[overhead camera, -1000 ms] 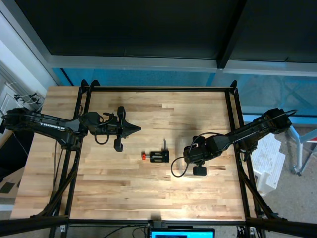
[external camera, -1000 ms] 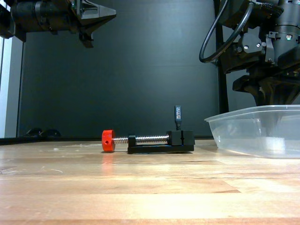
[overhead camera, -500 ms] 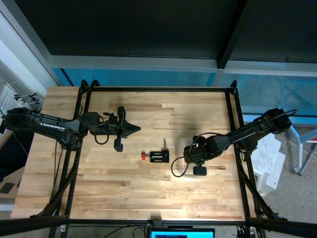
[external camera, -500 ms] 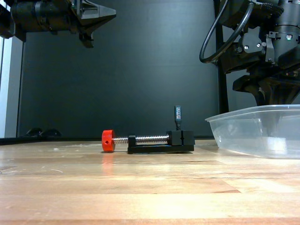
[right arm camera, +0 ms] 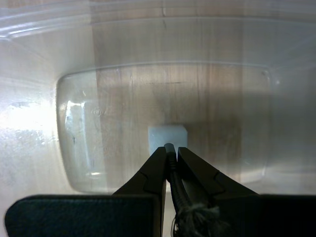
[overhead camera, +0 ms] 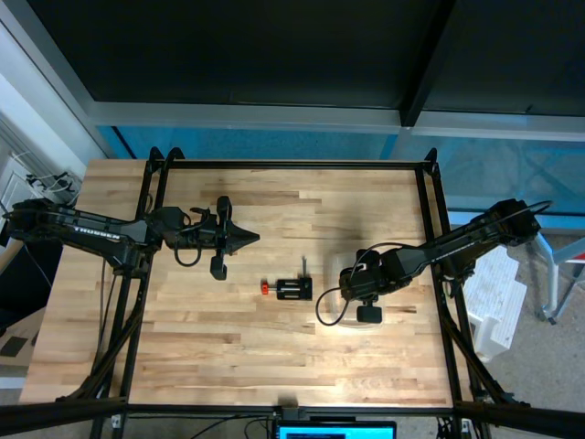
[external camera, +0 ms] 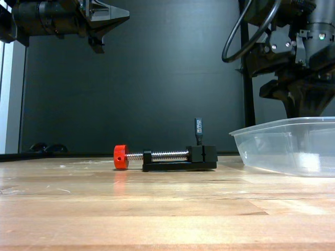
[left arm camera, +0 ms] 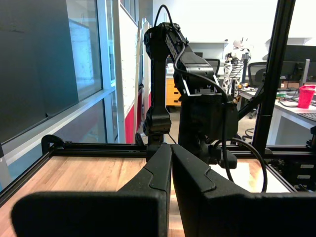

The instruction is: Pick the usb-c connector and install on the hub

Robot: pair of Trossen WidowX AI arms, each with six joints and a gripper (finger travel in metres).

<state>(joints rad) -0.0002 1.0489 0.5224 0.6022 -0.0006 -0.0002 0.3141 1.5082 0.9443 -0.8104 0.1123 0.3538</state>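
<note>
The hub (external camera: 198,128) stands upright in a small black vise (overhead camera: 292,289) with a red knob (external camera: 120,157) at the table's middle. My right gripper (right arm camera: 169,150) points down into a clear plastic container (external camera: 282,149) to the vise's right. It is shut on a thin black corded piece, the usb-c connector (right arm camera: 170,163). The connector's tip points at a white block (right arm camera: 168,135) on the container's floor. My left gripper (overhead camera: 250,238) hovers high over the table's left half, shut and holding nothing, its tip (left arm camera: 171,157) aimed at the right arm.
A black frame (overhead camera: 292,165) runs round the table's back and sides. The right arm's cable loop (overhead camera: 326,311) hangs beside the container, close to the vise. Bare wood (overhead camera: 228,357) lies in front of the vise.
In the low view my right arm has risen slightly over the container. The white block lies where it was. The left arm and the vise have not moved.
</note>
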